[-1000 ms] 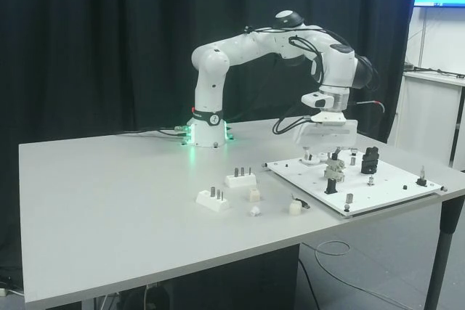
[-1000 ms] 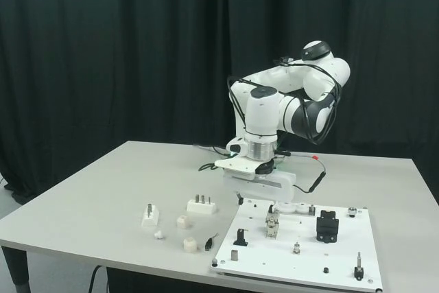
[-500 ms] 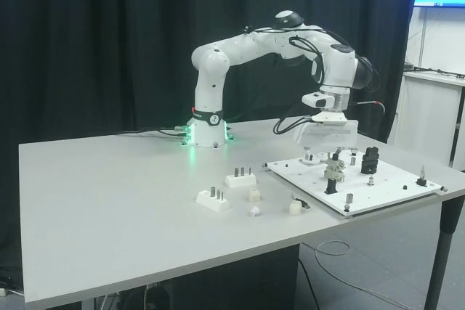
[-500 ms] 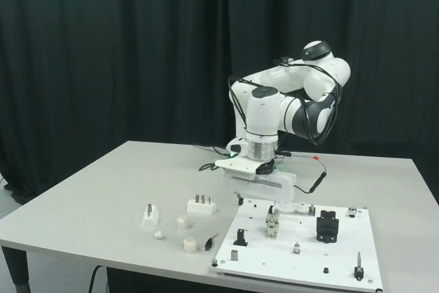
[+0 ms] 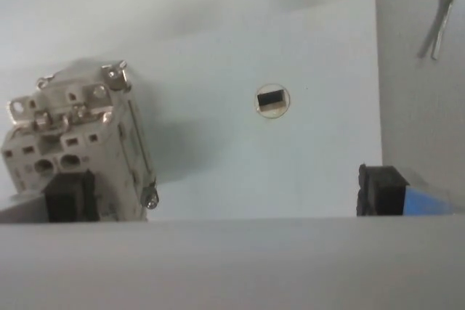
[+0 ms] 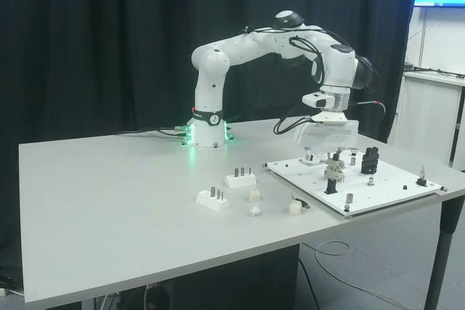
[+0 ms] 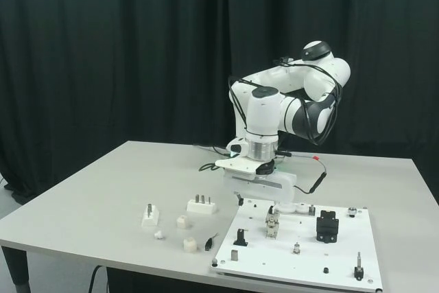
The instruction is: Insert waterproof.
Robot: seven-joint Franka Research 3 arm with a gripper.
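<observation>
No legible writing — white board (image 7: 343, 255).

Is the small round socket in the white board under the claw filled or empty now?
Empty: in the wrist view the round socket in the white board shows only its black slot.

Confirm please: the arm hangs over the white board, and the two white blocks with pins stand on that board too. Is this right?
Not quite. The arm does hang over the white board, but the two white blocks with pins stand on the grey table beside the board, not on it. The second room view shows this.
</observation>
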